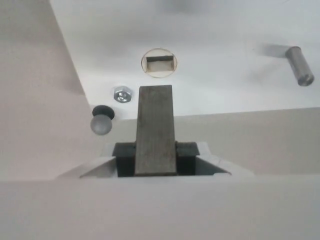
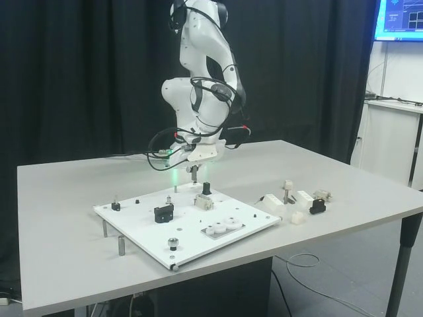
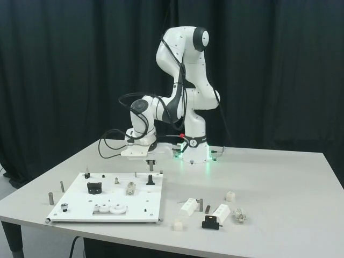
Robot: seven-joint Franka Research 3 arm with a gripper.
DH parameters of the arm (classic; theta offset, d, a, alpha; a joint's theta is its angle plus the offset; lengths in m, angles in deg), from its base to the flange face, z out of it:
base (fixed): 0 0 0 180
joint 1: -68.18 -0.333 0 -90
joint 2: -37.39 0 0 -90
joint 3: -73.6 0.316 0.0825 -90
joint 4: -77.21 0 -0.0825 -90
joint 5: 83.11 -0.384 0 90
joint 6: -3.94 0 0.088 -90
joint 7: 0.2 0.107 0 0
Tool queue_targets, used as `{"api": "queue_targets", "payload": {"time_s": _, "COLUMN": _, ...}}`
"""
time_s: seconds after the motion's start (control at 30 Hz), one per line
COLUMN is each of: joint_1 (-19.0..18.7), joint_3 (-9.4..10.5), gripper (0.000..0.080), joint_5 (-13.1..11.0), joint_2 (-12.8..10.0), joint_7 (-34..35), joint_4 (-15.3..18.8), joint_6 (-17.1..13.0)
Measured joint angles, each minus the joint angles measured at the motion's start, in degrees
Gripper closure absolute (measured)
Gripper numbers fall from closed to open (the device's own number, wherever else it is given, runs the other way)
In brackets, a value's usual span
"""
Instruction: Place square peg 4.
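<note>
A grey square peg [image 1: 156, 130] sticks out from between the black pads [image 1: 125, 152] of my gripper [image 1: 156, 156], which is shut on it. Past the peg's tip the white board [image 1: 225, 45] shows a round insert with a square hole [image 1: 159, 63]; the tip hangs above the board, short of the hole. From the room, the gripper [image 2: 193, 169] hovers with the peg [image 2: 193, 177] over the far edge of the board [image 2: 142, 228]. The second room view shows the gripper [image 3: 151, 160] and the peg [image 3: 151, 167] above the board's [image 3: 137, 209] back edge.
Close to the peg on the board are a nut [image 1: 122, 94], a round-headed knob [image 1: 101, 122] and a grey pin [image 1: 300, 66]. A black block [image 2: 163, 212] and white gears [image 2: 221, 229] stand nearer the front. Loose white and black parts [image 2: 294, 201] lie on the table beside the board.
</note>
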Motion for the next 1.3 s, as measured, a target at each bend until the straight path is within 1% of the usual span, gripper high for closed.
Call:
{"api": "queue_targets", "payload": {"time_s": 0.17, "joint_1": 0.0, "joint_3": 0.00, "gripper": 0.0647, "joint_5": 0.1, "joint_2": 0.6, "joint_7": 0.0, "joint_4": 0.0, "joint_6": 0.2}}
{"api": "queue_targets", "payload": {"time_s": 0.53, "joint_1": 0.0, "joint_3": 0.00, "gripper": 0.0647, "joint_5": 0.1, "joint_2": 1.2, "joint_7": 0.2, "joint_4": 0.0, "joint_6": 0.2}}
{"api": "queue_targets", "payload": {"time_s": 1.3, "joint_1": -0.5, "joint_3": 0.00, "gripper": 0.0647, "joint_5": 0.1, "joint_2": 1.3, "joint_7": 0.5, "joint_4": -0.2, "joint_6": 0.2}}
